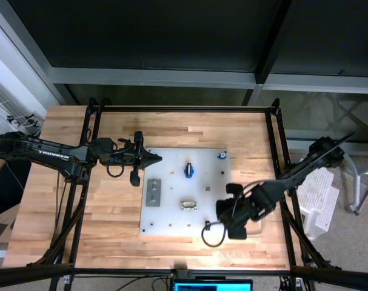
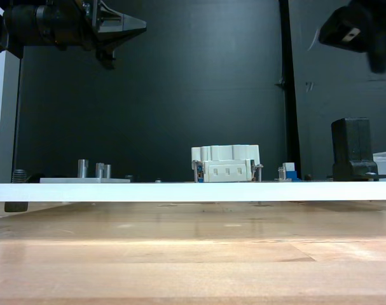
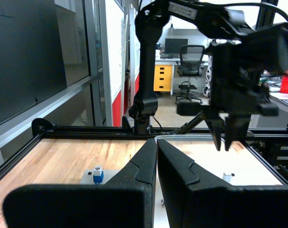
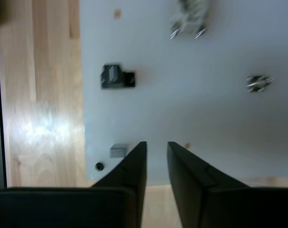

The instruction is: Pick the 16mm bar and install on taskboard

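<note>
16mm bar (image 4: 117, 150): prob. the small grey piece lying free on the taskboard (image 1: 165, 221), nr its near-right corner, just beside the right tool (image 4: 156, 145). It is not gripped and not yet installed.

At far left, the left tool (image 1: 156, 159) hangs high over the board's far-left corner, fingers pressed together w/ nothing btwn them. It looks idle, and that height puts it clear of the other arm.

On the board, L to R: grey block (image 1: 153, 191), blue knob (image 1: 189, 170) farther back, white connector (image 1: 189, 207), then the black cube-like part (image 4: 116, 77) nr the near edge. The board lies flat on the wood surface (image 1: 111, 206).

The right tool points straight down over the near-right corner, fingers a narrow gap apart and empty. The bar sits to one side of that gap, not under it, so I'd judge a small sideways shift is needed before going down. The narrow opening suits so small a piece.
</note>
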Controlling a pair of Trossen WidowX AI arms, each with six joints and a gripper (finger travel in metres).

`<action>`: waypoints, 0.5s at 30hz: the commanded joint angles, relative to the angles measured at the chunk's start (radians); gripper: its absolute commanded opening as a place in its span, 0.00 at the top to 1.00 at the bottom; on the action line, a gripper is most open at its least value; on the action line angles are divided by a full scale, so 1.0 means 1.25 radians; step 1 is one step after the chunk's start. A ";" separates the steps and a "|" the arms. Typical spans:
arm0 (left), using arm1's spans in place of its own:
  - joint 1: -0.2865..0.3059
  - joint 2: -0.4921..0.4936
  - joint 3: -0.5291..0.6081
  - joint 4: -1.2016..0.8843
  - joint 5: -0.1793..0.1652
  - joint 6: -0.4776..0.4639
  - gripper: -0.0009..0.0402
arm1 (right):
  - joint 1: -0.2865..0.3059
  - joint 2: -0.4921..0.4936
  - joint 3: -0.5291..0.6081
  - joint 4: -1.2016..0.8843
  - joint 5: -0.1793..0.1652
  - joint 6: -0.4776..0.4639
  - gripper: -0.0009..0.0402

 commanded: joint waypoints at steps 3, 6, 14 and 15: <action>0.000 0.000 0.000 0.000 0.000 0.000 0.98 | -0.071 -0.104 -0.075 0.042 0.027 -0.064 0.97; 0.000 0.000 0.000 0.000 0.000 0.000 0.98 | -0.110 -0.157 -0.103 0.065 0.069 -0.119 0.97; 0.000 0.000 0.000 0.000 0.000 0.000 0.98 | -0.234 -0.276 -0.181 0.218 0.060 -0.293 0.98; 0.000 0.000 0.000 0.000 0.000 0.000 0.98 | -0.250 -0.287 -0.189 0.239 0.054 -0.315 0.98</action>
